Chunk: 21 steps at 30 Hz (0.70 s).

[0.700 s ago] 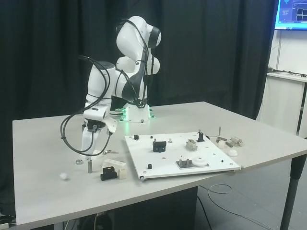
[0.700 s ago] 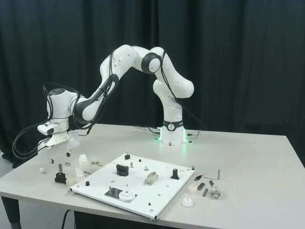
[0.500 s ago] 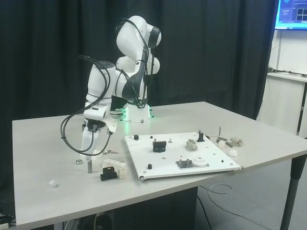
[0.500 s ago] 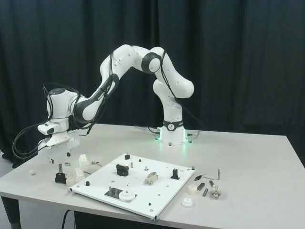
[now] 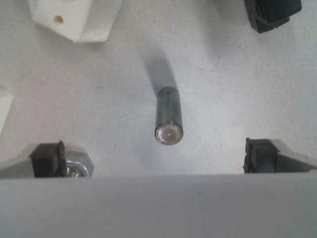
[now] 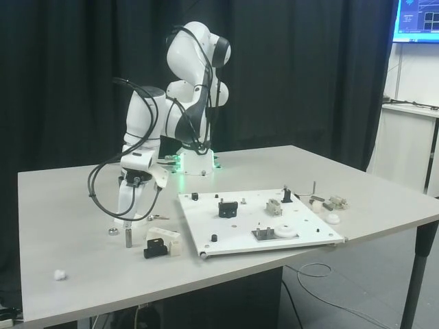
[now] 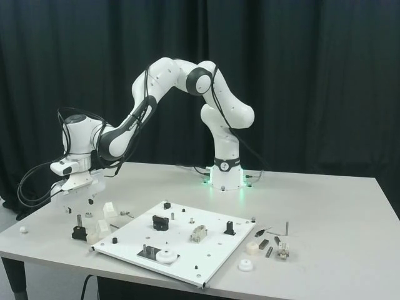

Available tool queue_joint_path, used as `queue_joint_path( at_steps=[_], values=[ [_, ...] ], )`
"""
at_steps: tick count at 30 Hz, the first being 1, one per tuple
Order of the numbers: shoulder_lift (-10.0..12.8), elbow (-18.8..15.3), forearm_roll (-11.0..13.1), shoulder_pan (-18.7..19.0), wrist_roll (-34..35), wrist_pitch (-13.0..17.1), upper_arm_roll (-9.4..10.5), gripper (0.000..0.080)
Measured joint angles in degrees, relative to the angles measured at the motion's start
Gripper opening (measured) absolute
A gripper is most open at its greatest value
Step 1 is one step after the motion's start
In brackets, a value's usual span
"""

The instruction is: Remove large gear.

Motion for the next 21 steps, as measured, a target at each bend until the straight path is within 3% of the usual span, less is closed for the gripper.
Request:
queue_joint_path(
  at_steps=[21],
  values=[
    [-0.51, -0.08, 0.00, 0.29, -0.08, 0.00, 0.00, 0.0800]
  ],
)
